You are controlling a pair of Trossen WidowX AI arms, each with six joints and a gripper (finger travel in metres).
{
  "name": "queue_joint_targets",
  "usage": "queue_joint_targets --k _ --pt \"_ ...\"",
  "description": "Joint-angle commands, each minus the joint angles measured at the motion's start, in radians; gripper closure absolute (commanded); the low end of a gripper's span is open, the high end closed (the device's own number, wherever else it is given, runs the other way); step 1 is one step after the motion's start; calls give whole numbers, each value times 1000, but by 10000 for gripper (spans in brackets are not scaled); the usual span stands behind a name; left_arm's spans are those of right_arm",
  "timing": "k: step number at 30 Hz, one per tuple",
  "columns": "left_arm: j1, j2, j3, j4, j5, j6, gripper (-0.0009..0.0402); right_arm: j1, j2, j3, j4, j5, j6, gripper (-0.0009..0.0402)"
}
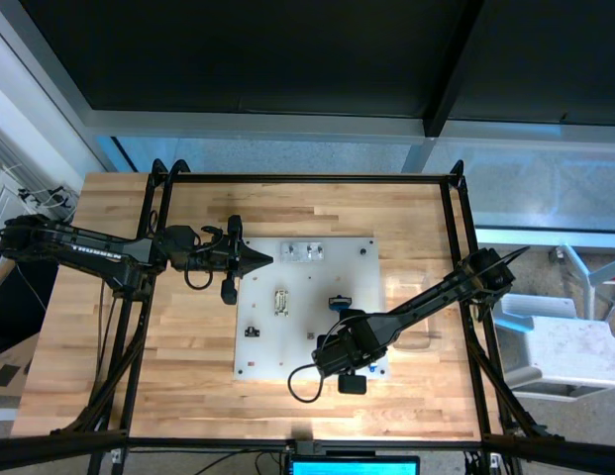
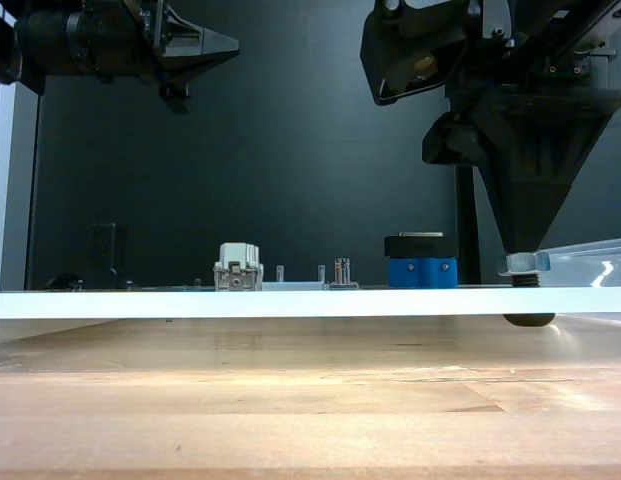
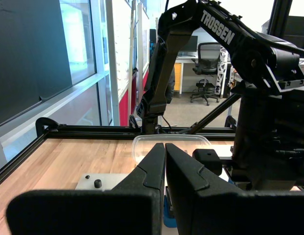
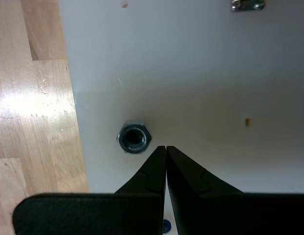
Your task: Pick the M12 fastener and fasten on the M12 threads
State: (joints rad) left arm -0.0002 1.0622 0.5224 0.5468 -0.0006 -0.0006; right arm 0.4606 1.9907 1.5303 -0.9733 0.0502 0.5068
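Note:
The silver M12 nut (image 4: 134,138) sits on its stud, seen end-on with a dark centre. In the low view the nut (image 2: 527,264) rests on top of the black ribs (image 2: 530,281), a few of which show below it. My right gripper (image 4: 165,148) is shut with nothing between its fingers, and its tips lie just beside the nut. It points straight down over the stud (image 2: 520,250), and in the high view its body hides the stud. My left gripper (image 1: 262,260) hangs shut above the far left edge of the white board (image 1: 287,341).
A blue-and-silver part (image 2: 422,262) stands mid-board, left of the stud. A white connector (image 2: 238,268) and a small silver post (image 2: 341,272) lie further left. The clear container (image 2: 590,262) sits behind the stud, off the board's right edge.

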Motion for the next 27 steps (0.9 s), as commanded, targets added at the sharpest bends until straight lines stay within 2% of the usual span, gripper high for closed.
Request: queue_joint_targets --k 1,9,10,11,12,14,15,16,17,19,21,24,27 --pt "0 0 0 0 0 0 393 1 1 -8 8 1 1 393" --pt "0 0 0 0 0 0 393 2 1 -10 18 -2 1 393" --pt "0 0 0 0 0 0 393 2 1 -10 18 -21 1 393" --pt "0 0 0 0 0 0 393 2 1 -11 19 -57 -1 393" --pt "0 0 0 1 0 0 393 2 1 -11 24 -113 -12 393" --pt "0 0 0 0 0 0 393 2 0 -11 34 -251 -55 393" --pt "0 0 0 0 0 0 393 2 0 -11 33 -299 -69 393" --pt "0 0 0 0 0 0 393 2 -1 -11 32 -333 -77 393" --pt "0 0 0 1 0 0 393 2 -2 -11 29 -343 -82 393" --pt "0 0 0 0 0 0 393 2 -7 -10 20 -326 -79 393" --pt "0 0 0 0 0 0 393 2 -7 -8 16 -294 -69 393" --pt "0 0 0 0 0 0 393 2 -9 -8 6 -198 -40 393" --pt "0 0 0 1 0 0 393 2 -11 -8 3 -132 -22 393"
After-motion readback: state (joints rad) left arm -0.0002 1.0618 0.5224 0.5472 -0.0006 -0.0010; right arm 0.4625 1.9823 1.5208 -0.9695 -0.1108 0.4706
